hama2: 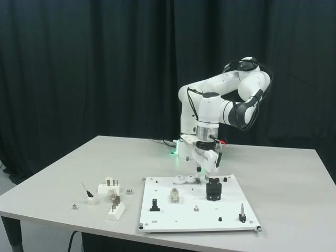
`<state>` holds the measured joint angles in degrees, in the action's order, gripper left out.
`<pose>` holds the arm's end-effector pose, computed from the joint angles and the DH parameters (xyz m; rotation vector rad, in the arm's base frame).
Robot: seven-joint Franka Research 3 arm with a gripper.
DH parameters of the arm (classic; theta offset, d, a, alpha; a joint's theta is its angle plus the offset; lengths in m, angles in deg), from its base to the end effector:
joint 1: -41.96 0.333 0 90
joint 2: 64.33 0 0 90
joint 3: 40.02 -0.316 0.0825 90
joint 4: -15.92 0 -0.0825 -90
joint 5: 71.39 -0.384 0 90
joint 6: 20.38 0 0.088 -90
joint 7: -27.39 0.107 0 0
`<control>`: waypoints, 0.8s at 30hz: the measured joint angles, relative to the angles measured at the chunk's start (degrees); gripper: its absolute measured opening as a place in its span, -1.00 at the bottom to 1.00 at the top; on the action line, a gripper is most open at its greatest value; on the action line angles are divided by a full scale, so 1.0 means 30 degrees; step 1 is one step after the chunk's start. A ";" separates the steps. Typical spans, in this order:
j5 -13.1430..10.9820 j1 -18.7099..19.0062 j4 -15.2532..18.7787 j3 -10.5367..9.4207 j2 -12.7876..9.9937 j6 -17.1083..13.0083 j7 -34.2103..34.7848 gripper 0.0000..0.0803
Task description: Insert small gear.
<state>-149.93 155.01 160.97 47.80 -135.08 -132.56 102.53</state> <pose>0.4037 0.1403 0.2373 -1.9123 2.4794 -0.1517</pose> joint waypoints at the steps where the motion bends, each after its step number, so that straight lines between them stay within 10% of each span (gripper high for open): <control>1: -0.0002 0.0000 -0.0001 -0.0025 0.0000 -0.0032 0.0000 0.99; 24: -0.0010 -0.0014 -0.0007 -0.0323 0.0004 -0.0332 0.0001 0.99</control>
